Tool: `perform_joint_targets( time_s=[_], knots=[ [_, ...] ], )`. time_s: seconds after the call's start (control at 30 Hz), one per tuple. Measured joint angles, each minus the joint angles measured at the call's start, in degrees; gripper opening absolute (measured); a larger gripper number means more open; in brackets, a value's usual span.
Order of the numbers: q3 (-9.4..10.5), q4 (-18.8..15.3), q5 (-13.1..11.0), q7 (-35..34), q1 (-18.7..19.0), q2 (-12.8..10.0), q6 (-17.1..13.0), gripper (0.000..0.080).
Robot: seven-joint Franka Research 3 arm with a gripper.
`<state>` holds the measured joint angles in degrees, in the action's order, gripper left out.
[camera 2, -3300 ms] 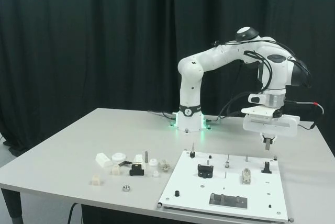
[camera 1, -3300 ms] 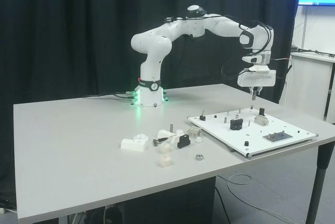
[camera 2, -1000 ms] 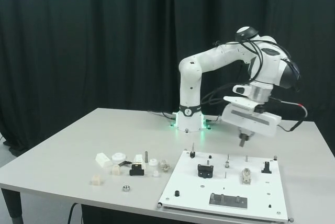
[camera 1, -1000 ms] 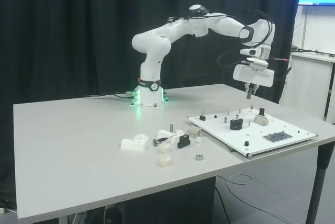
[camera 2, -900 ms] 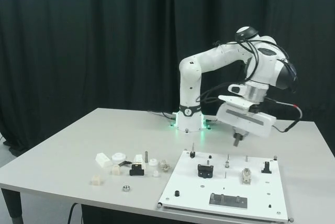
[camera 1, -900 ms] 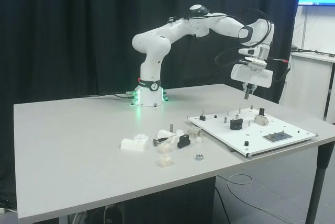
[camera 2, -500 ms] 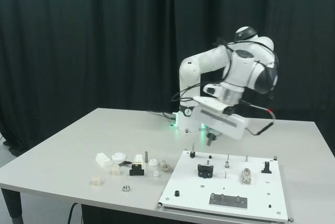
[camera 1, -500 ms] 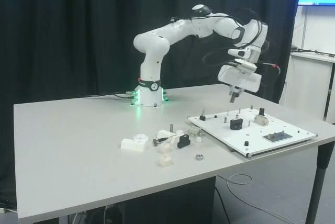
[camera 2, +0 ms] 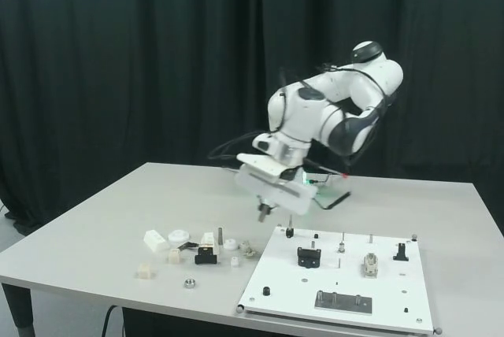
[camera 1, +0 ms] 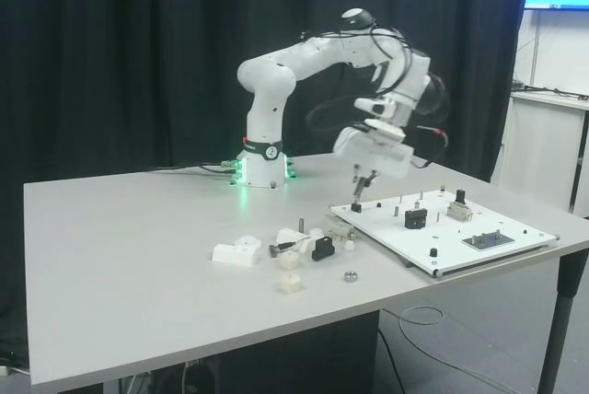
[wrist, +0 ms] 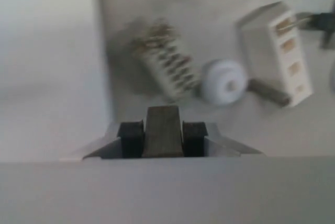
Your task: Place square peg 4.
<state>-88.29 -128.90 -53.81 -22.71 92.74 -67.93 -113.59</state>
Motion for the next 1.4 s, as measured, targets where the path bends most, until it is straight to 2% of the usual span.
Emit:
perform_joint_targets(
  time_s=[0.23, 0.33, 0.47, 0.77, 1.1, 1.4],
  knots=[
    [2.20, -4.47, -5.02, 9.27, -4.69, 0.00, -7.01, 0.0153],
    [3.21, -5.45, -7.74, 13.06, -7.36, -0.02, -9.53, 0.0153],
    [4.19, -5.84, -11.29, 17.21, -11.35, -0.29, -11.48, 0.0153],
    [4.39, -4.61, -17.88, 24.95, -19.08, -2.36, -11.80, 0.0153],
    [5.13, -0.95, -21.61, 30.12, -26.63, -3.66, -11.78, 0.0153],
    [6.87, 4.09, -26.44, 33.56, -33.89, -4.50, -10.53, 0.0153]
  ],
)
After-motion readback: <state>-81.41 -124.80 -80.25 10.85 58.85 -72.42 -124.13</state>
